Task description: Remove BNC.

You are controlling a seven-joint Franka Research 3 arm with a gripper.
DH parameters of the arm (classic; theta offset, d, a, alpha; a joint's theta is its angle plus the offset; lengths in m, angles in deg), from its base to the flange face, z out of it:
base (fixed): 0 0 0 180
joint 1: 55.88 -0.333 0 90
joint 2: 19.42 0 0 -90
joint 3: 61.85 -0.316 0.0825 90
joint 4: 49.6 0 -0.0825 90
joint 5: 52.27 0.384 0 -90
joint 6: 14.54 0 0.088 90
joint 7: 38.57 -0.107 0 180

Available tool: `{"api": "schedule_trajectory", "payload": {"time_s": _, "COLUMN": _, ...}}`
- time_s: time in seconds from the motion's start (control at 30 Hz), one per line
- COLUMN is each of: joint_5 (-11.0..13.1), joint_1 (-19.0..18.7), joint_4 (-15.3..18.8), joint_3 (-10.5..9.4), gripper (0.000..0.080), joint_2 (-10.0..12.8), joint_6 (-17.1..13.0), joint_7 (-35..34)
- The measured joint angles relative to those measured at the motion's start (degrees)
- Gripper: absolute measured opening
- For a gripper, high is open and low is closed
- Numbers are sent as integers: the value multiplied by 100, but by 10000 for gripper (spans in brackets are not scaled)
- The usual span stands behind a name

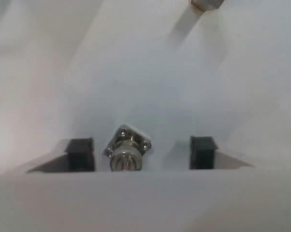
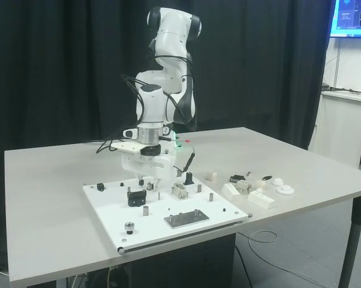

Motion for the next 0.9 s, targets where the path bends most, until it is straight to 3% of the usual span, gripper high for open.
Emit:
{"api": "schedule_trajectory", "payload": {"time_s": 0.1, "joint_5": 4, "joint_1": 0, "joint_4": 0, "joint_3": 0, "gripper": 516, "joint_2": 0, "joint_6": 0, "joint_7": 0}}
{"api": "schedule_trajectory", "payload": {"time_s": 0.13, "joint_5": 6, "joint_1": 0, "joint_4": 0, "joint_3": 0, "gripper": 354, "joint_2": 0, "joint_6": 0, "joint_7": 0}}
{"api": "schedule_trajectory", "payload": {"time_s": 0.37, "joint_5": 171, "joint_1": -11, "joint_4": -11, "joint_3": -39, "gripper": 354, "joint_2": 4, "joint_6": -45, "joint_7": 0}}
{"api": "schedule_trajectory", "payload": {"time_s": 0.4, "joint_5": 183, "joint_1": -11, "joint_4": -11, "joint_3": -38, "gripper": 194, "joint_2": 5, "joint_6": -46, "joint_7": 0}}
{"api": "schedule_trajectory", "payload": {"time_s": 0.43, "joint_5": 193, "joint_1": -11, "joint_4": -11, "joint_3": -38, "gripper": 125, "joint_2": 5, "joint_6": -47, "joint_7": 0}}
{"api": "schedule_trajectory", "payload": {"time_s": 0.9, "joint_5": 219, "joint_1": -11, "joint_4": -10, "joint_3": -36, "gripper": 125, "joint_2": 7, "joint_6": -56, "joint_7": 50}}
